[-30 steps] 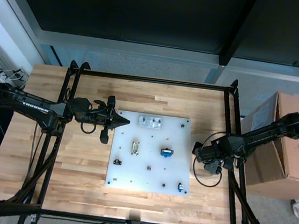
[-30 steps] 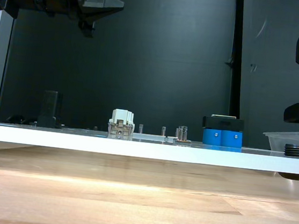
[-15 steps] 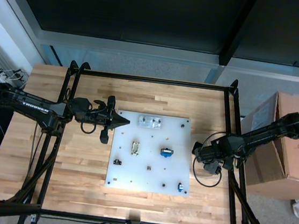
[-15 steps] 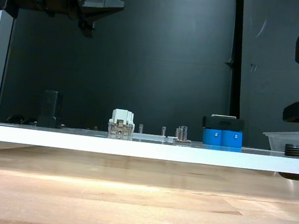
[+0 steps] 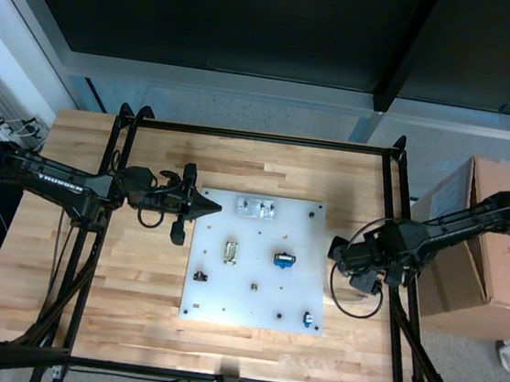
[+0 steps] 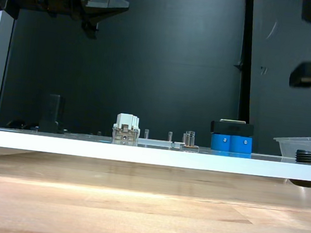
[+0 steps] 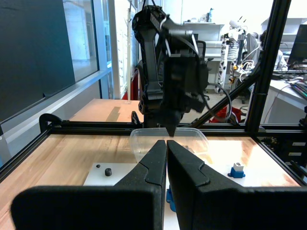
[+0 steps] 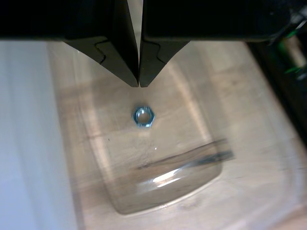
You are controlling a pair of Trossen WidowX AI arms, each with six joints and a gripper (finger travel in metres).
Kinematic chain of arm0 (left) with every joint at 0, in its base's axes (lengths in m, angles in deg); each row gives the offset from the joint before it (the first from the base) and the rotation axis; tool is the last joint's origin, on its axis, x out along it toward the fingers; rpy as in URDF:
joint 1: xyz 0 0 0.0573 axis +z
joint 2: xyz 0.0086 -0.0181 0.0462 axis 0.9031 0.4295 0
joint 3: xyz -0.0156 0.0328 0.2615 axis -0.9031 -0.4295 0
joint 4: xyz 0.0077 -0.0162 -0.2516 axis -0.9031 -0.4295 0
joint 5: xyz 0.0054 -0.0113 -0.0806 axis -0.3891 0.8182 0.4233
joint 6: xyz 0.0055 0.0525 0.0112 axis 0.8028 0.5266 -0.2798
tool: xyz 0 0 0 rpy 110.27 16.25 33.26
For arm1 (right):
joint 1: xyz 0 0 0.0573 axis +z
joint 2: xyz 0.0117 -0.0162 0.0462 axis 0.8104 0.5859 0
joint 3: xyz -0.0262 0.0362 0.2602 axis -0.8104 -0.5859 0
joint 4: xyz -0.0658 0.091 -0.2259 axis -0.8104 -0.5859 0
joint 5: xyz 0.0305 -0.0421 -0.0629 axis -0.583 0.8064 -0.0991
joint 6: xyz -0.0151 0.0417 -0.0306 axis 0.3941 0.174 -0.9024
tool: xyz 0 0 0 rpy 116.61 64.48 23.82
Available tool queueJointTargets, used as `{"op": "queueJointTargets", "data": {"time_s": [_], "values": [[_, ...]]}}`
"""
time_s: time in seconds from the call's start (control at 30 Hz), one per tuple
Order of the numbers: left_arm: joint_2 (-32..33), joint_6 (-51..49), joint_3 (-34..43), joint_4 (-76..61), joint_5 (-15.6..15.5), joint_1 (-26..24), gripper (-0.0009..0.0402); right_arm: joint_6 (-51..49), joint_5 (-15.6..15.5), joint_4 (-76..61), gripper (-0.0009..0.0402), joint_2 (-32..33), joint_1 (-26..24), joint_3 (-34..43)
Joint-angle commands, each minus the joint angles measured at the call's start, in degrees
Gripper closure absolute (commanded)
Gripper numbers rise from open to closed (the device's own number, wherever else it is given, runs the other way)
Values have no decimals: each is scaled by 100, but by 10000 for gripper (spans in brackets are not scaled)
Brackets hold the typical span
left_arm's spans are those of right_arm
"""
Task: Pick the M12 nut and place it on its threads and fasten
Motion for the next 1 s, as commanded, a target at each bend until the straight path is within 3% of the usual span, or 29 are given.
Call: {"op": "queueJointTargets", "data": {"time_s": [0.03, 0.47, 0.63, 0.77, 1.0], "values": [[0, 0, 0, 0, 0, 0, 393, -28, 4, -348, 392, 9, 2, 334], [0, 0, 0, 0, 0, 0, 393, -37, 2, -365, 391, 31, 4, 280], [0, 0, 0, 0, 0, 0, 393, 380, 2, -306, 385, 92, 4, 256], [0, 0, 0, 0, 0, 0, 393, 1239, 2, -4, 357, 219, 4, 210], [0, 0, 0, 2, 0, 0, 393, 1720, -2, 313, 275, 365, 15, 20]]}}
